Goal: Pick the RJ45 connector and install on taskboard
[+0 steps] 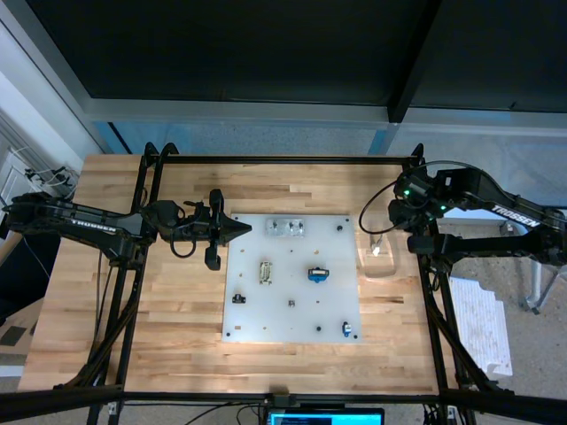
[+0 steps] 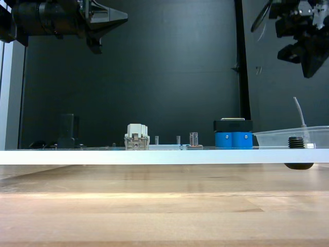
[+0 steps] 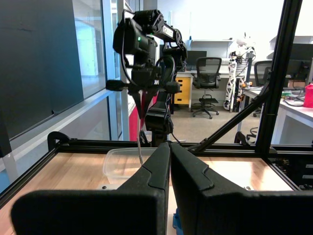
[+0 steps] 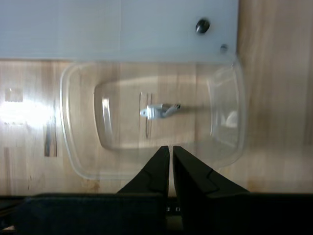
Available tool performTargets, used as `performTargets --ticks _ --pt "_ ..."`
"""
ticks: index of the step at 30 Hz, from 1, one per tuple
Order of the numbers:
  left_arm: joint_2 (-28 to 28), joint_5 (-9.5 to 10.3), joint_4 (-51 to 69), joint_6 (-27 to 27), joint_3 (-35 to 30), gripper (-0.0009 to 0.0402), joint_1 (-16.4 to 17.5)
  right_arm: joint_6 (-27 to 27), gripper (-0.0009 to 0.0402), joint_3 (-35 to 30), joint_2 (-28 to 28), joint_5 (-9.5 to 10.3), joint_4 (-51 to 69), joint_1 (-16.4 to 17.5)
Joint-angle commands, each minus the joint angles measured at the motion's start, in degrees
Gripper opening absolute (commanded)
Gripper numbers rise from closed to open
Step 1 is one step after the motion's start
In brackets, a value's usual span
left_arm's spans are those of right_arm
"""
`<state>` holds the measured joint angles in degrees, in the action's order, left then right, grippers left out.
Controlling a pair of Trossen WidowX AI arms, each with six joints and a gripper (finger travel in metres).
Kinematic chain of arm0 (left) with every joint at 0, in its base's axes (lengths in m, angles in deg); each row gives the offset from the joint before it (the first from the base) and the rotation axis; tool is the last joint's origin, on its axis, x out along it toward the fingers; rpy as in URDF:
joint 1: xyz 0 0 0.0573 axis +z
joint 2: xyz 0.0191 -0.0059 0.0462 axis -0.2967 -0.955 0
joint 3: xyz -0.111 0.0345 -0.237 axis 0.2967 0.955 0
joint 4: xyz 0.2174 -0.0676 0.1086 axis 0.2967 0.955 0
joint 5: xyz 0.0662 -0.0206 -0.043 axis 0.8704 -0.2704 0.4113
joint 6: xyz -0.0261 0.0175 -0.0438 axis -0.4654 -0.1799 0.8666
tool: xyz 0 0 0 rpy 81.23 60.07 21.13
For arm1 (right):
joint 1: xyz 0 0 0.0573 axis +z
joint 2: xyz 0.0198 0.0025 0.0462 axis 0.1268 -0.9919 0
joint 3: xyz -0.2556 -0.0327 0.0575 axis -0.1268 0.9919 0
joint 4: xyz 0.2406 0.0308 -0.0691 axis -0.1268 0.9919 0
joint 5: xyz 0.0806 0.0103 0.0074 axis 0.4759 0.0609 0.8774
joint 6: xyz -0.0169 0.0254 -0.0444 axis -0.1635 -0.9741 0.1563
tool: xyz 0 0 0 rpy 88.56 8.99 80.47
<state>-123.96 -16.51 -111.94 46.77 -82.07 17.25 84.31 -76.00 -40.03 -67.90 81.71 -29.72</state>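
Wood of the table [image 1: 177, 354] lies nearest, with the white taskboard [image 1: 266, 301] flat on it. Further back, just off the board's right edge, a clear tray [image 4: 78, 156] holds the RJ45 connector [image 4: 155, 111], lying loose near the tray's middle. The right gripper [image 4: 170, 148] hovers above the tray, fingers pressed together and empty. It would do best to spread them, centre over the plug's body and descend straight, clear of the tray wall. The left gripper [image 3: 169, 145], likewise clenched, hangs parked high over the board's left edge.
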Motion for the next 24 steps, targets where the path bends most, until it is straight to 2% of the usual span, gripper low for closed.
performTargets --ticks 1,4,7,10,16,24 --pt "-0.02 0.00 -0.02 0.00 -0.02 0.0000 0.02 0.11 0.0052 1.86 -0.35 -0.04 -0.74 -1.64" --pt "0.00 0.00 -0.02 0.00 -0.02 0.0000 0.02 0.48 0.0089 3.85 -0.35 -0.04 -2.54 -3.17" --pt "-0.02 0.00 -0.02 0.00 -0.02 0.0000 0.02 3.04 0.0122 5.79 -0.46 0.07 -4.46 -4.24" --pt "0.00 0.00 -0.02 -0.02 -0.02 0.0000 0.00 4.61 0.0143 7.56 -1.05 0.13 -5.97 -5.09" --pt "-0.02 0.00 -0.02 -0.02 -0.02 0.0000 0.00 4.48 0.0164 9.66 -2.99 0.11 -8.00 -5.31" --pt "-0.02 0.00 -0.02 0.00 -0.02 0.0000 0.00 4.85 0.0165 14.62 -3.13 0.15 -12.76 -5.27"
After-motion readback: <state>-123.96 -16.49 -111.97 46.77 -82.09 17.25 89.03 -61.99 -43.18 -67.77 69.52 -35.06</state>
